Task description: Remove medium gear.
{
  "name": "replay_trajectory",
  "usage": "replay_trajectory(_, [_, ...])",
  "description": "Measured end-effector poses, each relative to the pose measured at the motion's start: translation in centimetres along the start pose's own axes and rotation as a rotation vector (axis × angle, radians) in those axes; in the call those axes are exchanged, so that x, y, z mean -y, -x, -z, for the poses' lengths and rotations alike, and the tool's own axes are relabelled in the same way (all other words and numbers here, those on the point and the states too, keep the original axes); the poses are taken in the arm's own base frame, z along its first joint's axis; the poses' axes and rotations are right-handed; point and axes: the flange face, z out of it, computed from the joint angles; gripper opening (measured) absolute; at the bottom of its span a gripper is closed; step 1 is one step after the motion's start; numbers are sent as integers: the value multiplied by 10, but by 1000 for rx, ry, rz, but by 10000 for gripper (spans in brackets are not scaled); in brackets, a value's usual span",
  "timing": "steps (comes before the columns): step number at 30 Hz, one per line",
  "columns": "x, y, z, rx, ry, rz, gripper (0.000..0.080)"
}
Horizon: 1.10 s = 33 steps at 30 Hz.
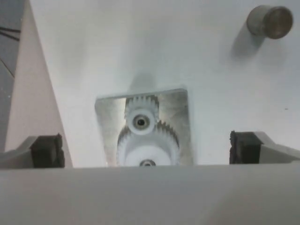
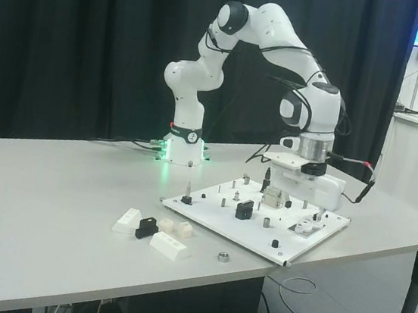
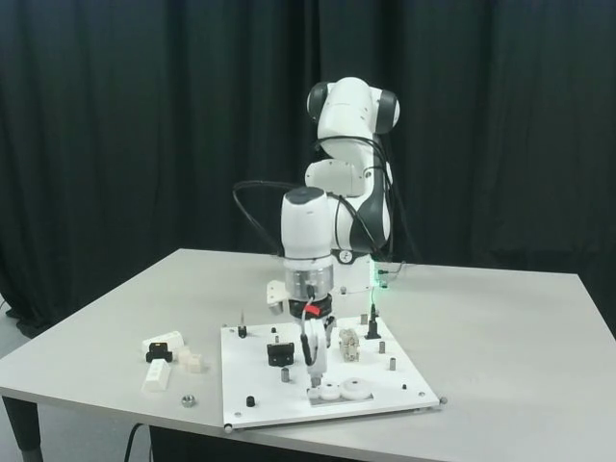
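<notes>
Seen from the wrist, a grey metal plate (image 1: 176,124) on the white board (image 1: 140,47) carries white gears. A small gear (image 1: 140,119) meshes with the medium gear (image 1: 147,147), whose near half is hidden behind the wrist housing. My gripper (image 1: 145,149) is open and hangs above the gears, with its black fingertips (image 1: 47,151) wide apart on either side of the plate and nothing between them. In the room views the gripper (image 2: 295,201) (image 3: 313,364) hovers just over the gears (image 2: 305,228) (image 3: 332,390) near the board's front edge.
A metal peg (image 1: 269,21) stands on the board beyond the plate. More pegs and black parts (image 3: 281,354) are spread over the board (image 3: 289,404). White blocks (image 2: 168,243), a black piece (image 2: 145,229) and a nut (image 2: 222,257) lie on the grey table beside it.
</notes>
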Motion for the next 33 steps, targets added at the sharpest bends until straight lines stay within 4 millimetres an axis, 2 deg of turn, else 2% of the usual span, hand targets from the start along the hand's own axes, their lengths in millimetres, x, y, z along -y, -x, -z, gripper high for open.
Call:
replay_trajectory(12, [3, -5, 19, 0, -1, 74, 800])
replay_trajectory(23, [2, -7, 19, -9, 8, 201, 800])
replay_trajectory(29, [1, -8, 19, -12, 23, 376, 800])
replay_trajectory(33, [2, -8, 19, -10, 21, 405, 800])
